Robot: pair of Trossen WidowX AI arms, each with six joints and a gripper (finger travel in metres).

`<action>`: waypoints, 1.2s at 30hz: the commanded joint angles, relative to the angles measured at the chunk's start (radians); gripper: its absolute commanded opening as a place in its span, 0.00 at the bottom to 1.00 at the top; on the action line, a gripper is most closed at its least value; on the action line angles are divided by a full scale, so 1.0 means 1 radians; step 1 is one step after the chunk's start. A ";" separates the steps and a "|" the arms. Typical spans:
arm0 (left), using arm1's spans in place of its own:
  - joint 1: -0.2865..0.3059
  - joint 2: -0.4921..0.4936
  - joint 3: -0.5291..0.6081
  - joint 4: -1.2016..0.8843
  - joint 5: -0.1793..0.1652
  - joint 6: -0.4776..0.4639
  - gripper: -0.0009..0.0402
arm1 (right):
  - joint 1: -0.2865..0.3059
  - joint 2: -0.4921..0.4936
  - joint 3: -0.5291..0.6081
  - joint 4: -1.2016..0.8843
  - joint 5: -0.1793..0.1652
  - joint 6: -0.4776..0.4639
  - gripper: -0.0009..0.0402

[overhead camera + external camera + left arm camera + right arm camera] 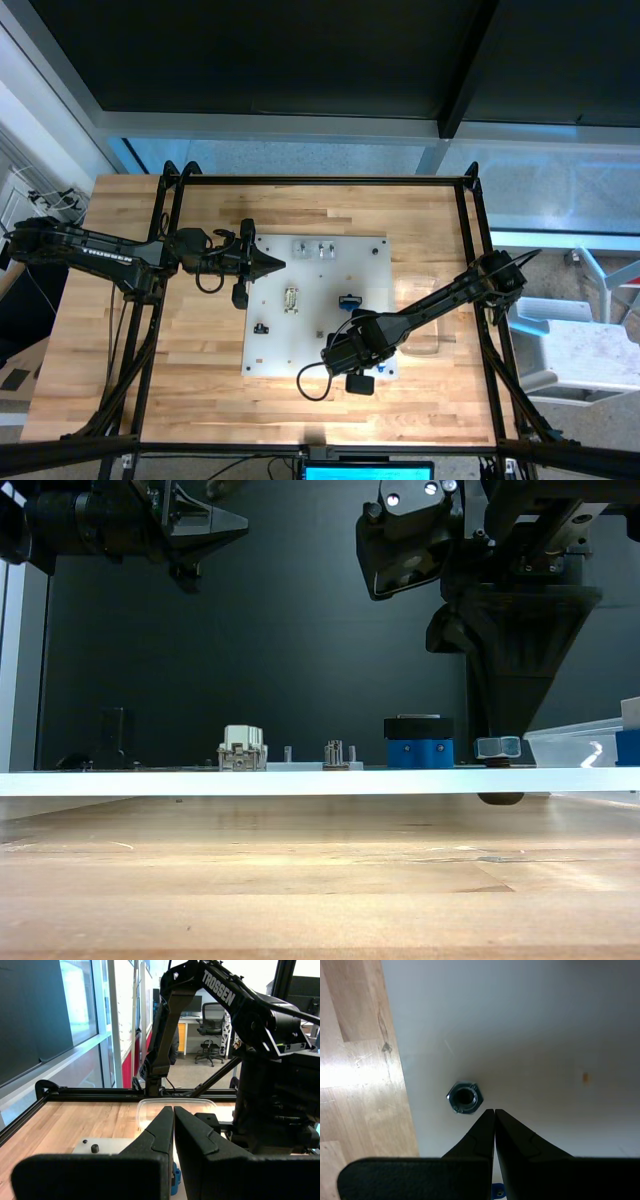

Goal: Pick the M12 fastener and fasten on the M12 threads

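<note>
Right wrist view: the silver M12 nut (464,1097) sits level on its stud (497,764) near the white board (545,1035) edge, with its bore and axis vertical. The right end effector (494,1110) is closed on nothing, its tips just beside the nut. Fastening looks unfinished. The next move calls for opening and straddling the nut's flats to turn it. The left end effector (173,1108) hangs closed, well apart.

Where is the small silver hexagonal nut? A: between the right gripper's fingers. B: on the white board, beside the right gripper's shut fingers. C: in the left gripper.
B: the silver nut sits on the white board just outside the right gripper, shut on nothing; the left gripper hangs shut and empty above the board's left edge.
</note>
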 commanded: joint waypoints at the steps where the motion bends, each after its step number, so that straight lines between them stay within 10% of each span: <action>1: 0.000 0.000 0.000 0.000 0.000 0.000 0.02 | 0.002 0.000 -0.006 0.004 0.003 -0.001 0.02; 8: 0.000 0.000 0.000 0.000 0.000 0.000 0.02 | 0.002 0.000 -0.010 0.024 -0.017 0.003 0.02; 12: 0.000 0.000 0.000 0.000 0.000 0.000 0.02 | 0.001 -0.002 -0.011 0.045 -0.240 -0.011 0.02; 14: 0.000 0.000 0.000 0.000 0.000 0.000 0.02 | 0.001 -0.005 -0.011 0.039 -0.280 -0.026 0.02; 17: 0.000 0.000 0.000 0.000 0.000 0.000 0.02 | -0.001 -0.014 -0.011 0.028 -0.267 -0.040 0.02; 21: 0.000 0.000 0.000 0.000 0.000 0.000 0.02 | -0.001 -0.018 -0.010 0.022 -0.148 -0.021 0.02; 28: 0.000 0.000 0.000 0.000 0.000 0.000 0.02 | -0.005 -0.023 -0.010 0.019 -0.045 0.002 0.02; 36: 0.000 0.000 0.000 0.000 0.000 0.000 0.02 | -0.017 -0.013 -0.011 0.025 0.012 -0.002 0.02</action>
